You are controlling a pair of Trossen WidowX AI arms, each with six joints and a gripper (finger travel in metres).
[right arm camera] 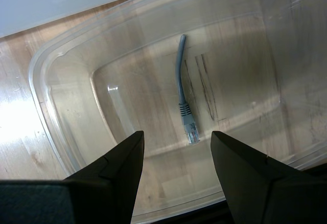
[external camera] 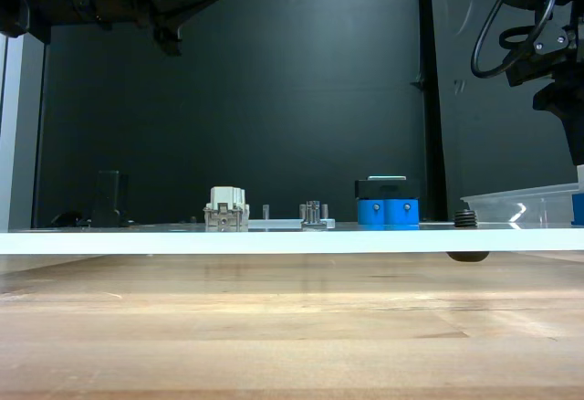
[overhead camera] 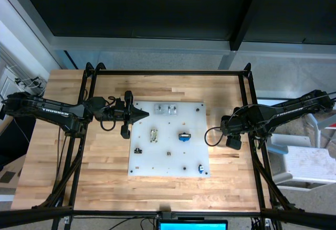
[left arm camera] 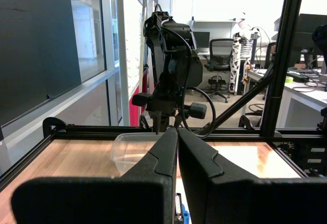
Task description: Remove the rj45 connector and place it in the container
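Note:
The rj45 connector [right arm camera: 188, 117], a clear plug on a short grey-blue cable, lies on the floor of the container [right arm camera: 56, 106], a see-through tub on the wood right of the board. My right gripper [right arm camera: 176, 136] hangs directly above it, open, its fingers either side of the plug and holding nothing. In the high view the right gripper [overhead camera: 234, 140] sits just off the board's right edge. The left gripper [overhead camera: 145, 114] hovers high over the board's left edge, shut and empty, its fingers [left arm camera: 168, 147] pressed together. The container [external camera: 522, 203] also shows low at the right.
The white task board [overhead camera: 168, 159] lies mid-table and carries a blue block [overhead camera: 184, 136], a beige socket fixture [overhead camera: 154, 135] and small posts. A black metal frame [overhead camera: 168, 73] rings the table. The same blue block [external camera: 388, 210] stands up from the board.

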